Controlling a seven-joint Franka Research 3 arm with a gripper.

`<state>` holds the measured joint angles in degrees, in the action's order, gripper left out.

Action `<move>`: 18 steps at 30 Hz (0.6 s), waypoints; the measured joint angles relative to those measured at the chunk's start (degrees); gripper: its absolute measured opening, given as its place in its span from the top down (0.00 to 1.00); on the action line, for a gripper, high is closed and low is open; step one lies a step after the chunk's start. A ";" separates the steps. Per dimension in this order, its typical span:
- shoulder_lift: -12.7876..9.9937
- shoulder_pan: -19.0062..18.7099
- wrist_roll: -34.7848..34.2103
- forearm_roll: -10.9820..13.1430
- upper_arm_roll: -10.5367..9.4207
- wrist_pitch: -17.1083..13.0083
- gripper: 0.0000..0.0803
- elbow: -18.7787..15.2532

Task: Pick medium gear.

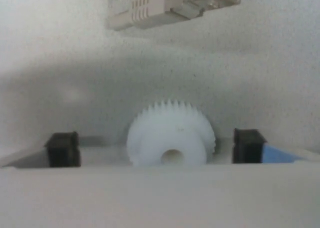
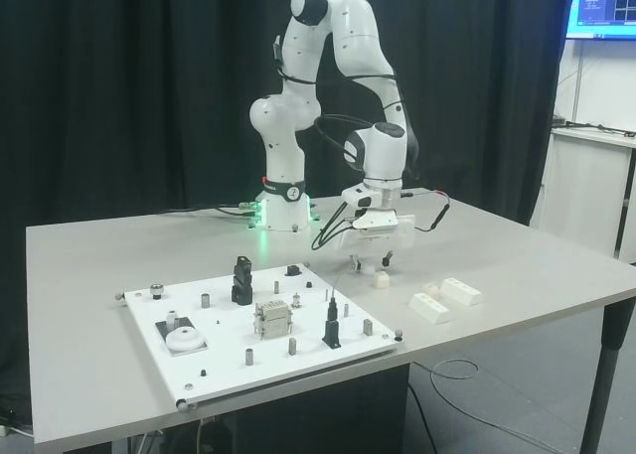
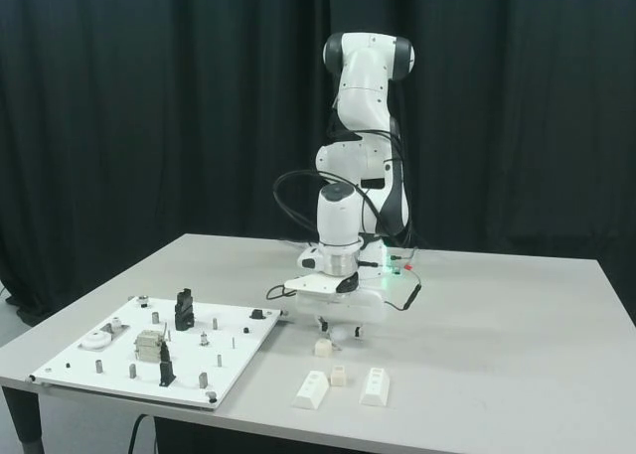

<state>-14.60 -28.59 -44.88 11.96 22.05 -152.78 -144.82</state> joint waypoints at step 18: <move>-0.02 0.49 0.00 0.00 0.00 -0.02 0.65 0.03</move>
<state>-14.61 -28.10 -44.87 11.96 22.05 -152.81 -144.79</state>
